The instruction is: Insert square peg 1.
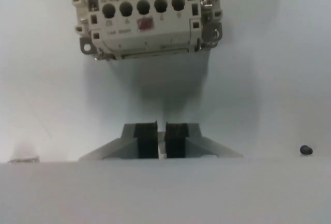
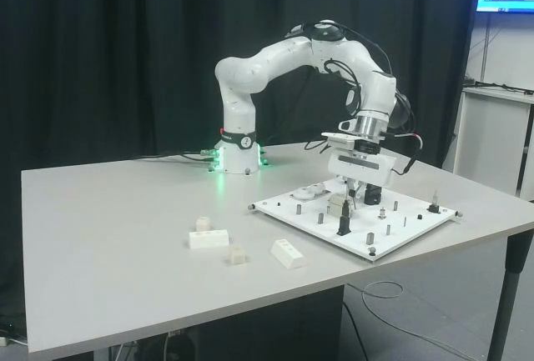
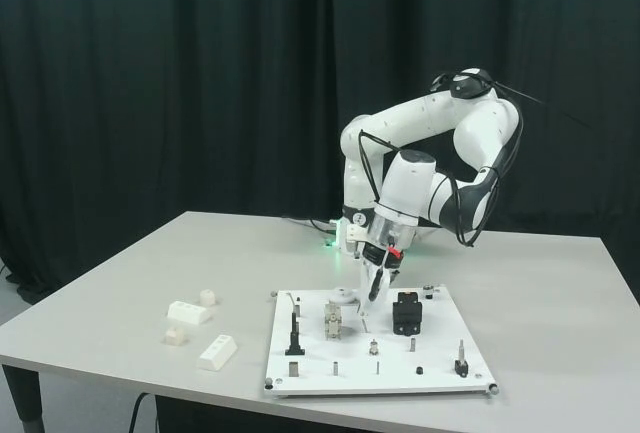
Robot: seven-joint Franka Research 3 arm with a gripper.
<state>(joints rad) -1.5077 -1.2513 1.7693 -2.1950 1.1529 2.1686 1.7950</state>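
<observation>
Black curtains hang behind the grey table (image 2: 100,228). Nearest the first room camera, four small white blocks (image 2: 288,253) lie loose on the table, well apart from the arm. Beyond them a white board (image 2: 417,236) carries several small pegs and fixtures; which of them is square peg 1 cannot be told. On the board stand a black upright fixture (image 3: 293,335), a black block (image 3: 406,313) and a pale multi-hole connector (image 1: 147,14). The gripper (image 1: 161,140) hangs over the board just beside the connector, its black fingers (image 1: 147,140) nearly together with only a thin gap, holding nothing visible. Behind, green lights glow at the arm's base (image 2: 236,157).
</observation>
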